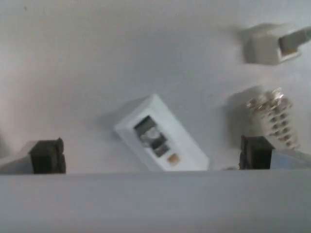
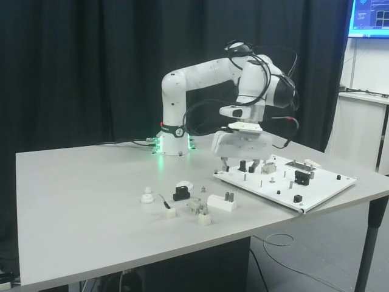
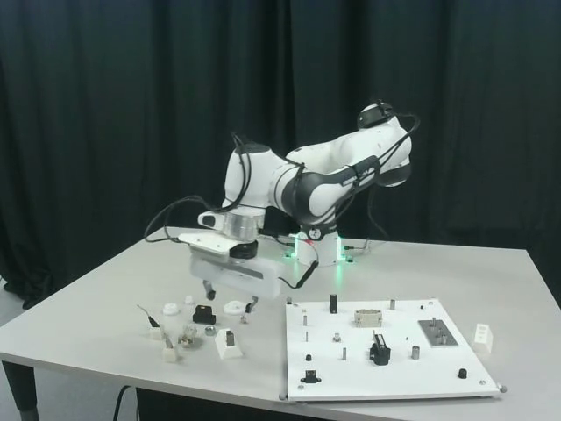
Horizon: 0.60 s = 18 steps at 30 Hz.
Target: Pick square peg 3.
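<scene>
Arm bent low, gripper [image 3: 230, 301] open, hovering above white block [image 1: 161, 133]

white board [image 3: 386, 373] w/ pegs, black curtain [image 2: 91, 67], screen [image 2: 369, 18]

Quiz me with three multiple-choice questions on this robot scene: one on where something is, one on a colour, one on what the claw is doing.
1. What lies right under the gripper?
A. a green tray
B. a white block on the grey table
C. a black box

2. What colour is the glow at the arm's base?
A. white
B. green
C. there is no glow

3. How is the gripper?
A. open and empty
B. shut on a cable
C. shut on a peg

Answers:
1 B: the wrist view shows the block on the table between the fingertips.
2 B: both room views show green light around the base.
3 A: the fingertips stand wide apart and touch nothing.
</scene>
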{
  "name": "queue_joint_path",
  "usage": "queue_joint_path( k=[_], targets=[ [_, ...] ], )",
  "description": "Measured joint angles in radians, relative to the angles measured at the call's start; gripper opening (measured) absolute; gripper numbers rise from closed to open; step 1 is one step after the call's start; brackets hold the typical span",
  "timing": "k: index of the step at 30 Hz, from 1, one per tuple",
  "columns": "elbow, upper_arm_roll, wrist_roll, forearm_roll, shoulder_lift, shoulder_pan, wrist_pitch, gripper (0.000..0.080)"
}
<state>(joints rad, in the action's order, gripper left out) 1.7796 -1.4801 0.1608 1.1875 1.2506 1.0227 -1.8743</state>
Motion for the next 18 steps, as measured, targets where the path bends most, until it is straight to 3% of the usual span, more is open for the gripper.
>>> queue_joint_path(
  k=[9,18],
  targets=[
    [0.0,0.011,-0.336,0.051,0.014,-0.038,0.022,0.08],
    [-0.005,0.049,-0.493,0.073,0.025,-0.061,0.024,0.08]
  ],
)
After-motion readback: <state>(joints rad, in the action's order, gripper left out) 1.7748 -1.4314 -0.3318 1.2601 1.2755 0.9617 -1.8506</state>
